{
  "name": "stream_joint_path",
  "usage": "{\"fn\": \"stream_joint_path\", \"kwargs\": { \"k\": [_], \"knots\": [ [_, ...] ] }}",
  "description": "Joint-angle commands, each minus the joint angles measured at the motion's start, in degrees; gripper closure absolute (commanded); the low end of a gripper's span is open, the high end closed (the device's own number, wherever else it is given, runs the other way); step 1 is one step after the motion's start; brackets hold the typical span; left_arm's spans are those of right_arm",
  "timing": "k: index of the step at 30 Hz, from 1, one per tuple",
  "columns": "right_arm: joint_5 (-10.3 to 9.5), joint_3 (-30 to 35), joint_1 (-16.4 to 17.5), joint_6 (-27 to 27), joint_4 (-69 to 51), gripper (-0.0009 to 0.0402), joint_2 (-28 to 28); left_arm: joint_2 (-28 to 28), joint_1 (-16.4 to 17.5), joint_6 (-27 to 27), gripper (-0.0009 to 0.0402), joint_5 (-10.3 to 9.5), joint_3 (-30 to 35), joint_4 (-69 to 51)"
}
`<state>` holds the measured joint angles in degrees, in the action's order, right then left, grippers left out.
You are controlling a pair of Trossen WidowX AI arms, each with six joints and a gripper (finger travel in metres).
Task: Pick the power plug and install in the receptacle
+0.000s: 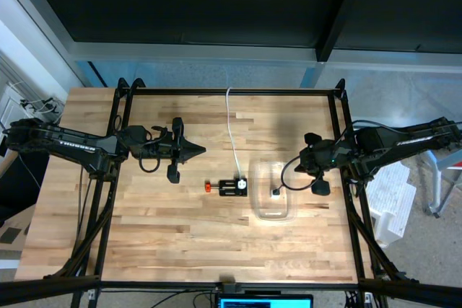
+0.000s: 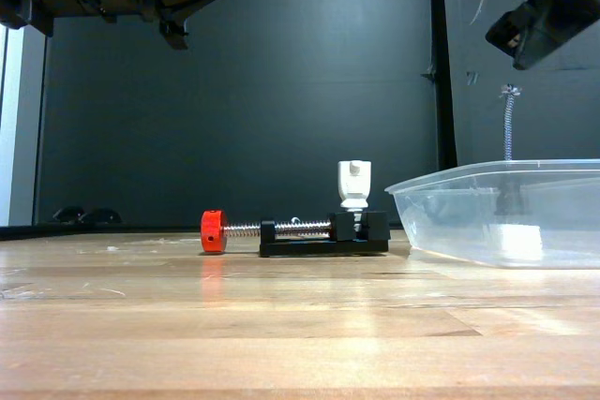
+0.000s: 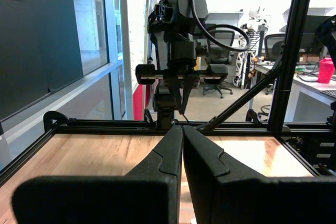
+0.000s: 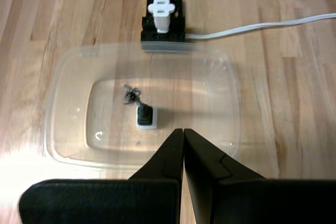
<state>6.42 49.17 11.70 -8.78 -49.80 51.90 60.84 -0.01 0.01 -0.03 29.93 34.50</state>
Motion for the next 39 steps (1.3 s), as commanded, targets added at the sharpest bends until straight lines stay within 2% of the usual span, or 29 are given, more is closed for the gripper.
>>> {"fn": "stream_joint_path", "kwargs": {
  "k": [1, 5, 8, 14, 20, 27, 39],
  "knots": [
    [-0.02, -0.1, 0.9, 0.0, -0.2, 0.0389, 1.5, 0.0, 0.0, 0.0, 0.0393, 0.0, 0.0, 0.0],
    [0.26, -0.5, 2.1, -0.6, 0.3, 0.0358, 3.0, 0.0, 0.0, 0.0, 0.0393, 0.0, 0.0, 0.0],
    [3.1, -1.4, 3.3, -2.0, 1.6, 0.0321, 4.3, 0.0, 0.0, 0.0, 0.0393, 0.0, 0.0, 0.0],
    [3.02, -1.8, 3.7, -3.8, 2.6, 0.024, 8.2, 0.0, 0.0, 0.0, 0.0393, 0.0, 0.0, 0.0],
    [2.51, -1.8, 5.4, -5.7, 5.3, 0.0187, 12.2, 0.0, 0.0, 0.0, 0.0393, 0.0, 0.0, 0.0],
    [2.51, -1.8, 6.2, -5.9, 8.0, 0.0164, 16.1, 0.0, 0.0, 0.0, 0.0393, 0.0, 0.0, 0.0],
    [2.43, -2.9, 6.3, -5.9, 13.5, 0.0165, 21.9, 0.0, 0.0, 0.0, 0.0393, 0.0, 0.0, 0.0]
  ]
}}
